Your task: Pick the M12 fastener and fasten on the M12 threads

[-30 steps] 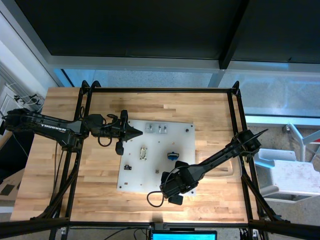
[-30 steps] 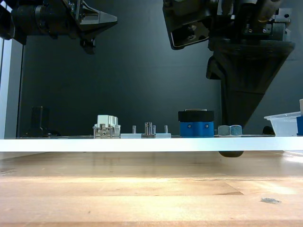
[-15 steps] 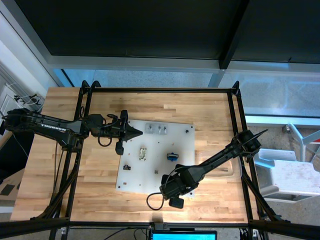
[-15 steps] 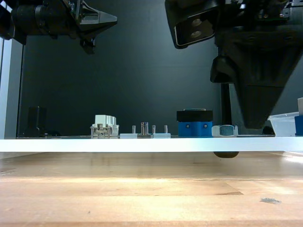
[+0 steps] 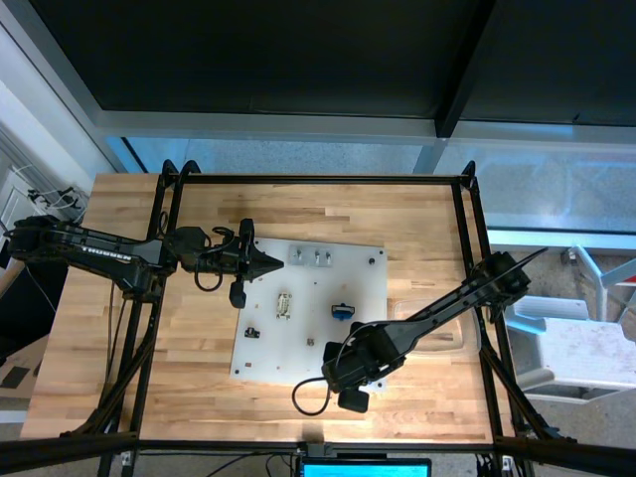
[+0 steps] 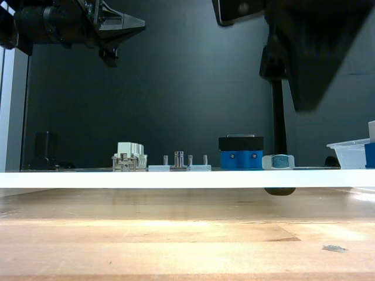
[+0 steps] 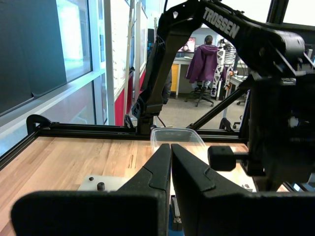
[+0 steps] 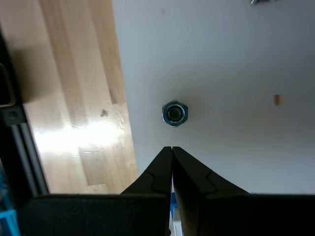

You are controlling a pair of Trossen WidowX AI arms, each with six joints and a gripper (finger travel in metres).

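Hexagonal silver nut (image 8: 174, 113) rests on smooth white board (image 8: 236, 59) beneath the right gripper (image 8: 172, 148), jaws pressed together empty; left gripper (image 7: 171, 147), likewise closed, hovers over its left edge.

A: Any legible text?

B: One word, "TROSSEN", in white capitals on the black upper link of the right arm (image 7: 229, 22). It reads in the left wrist view, beyond the tips of the left claw (image 7: 171, 146).

A: And the high view?

B: White lettering runs along the left arm (image 5: 102, 255), near the left edge of the desk (image 5: 417, 214). It is too small to read with certainty.
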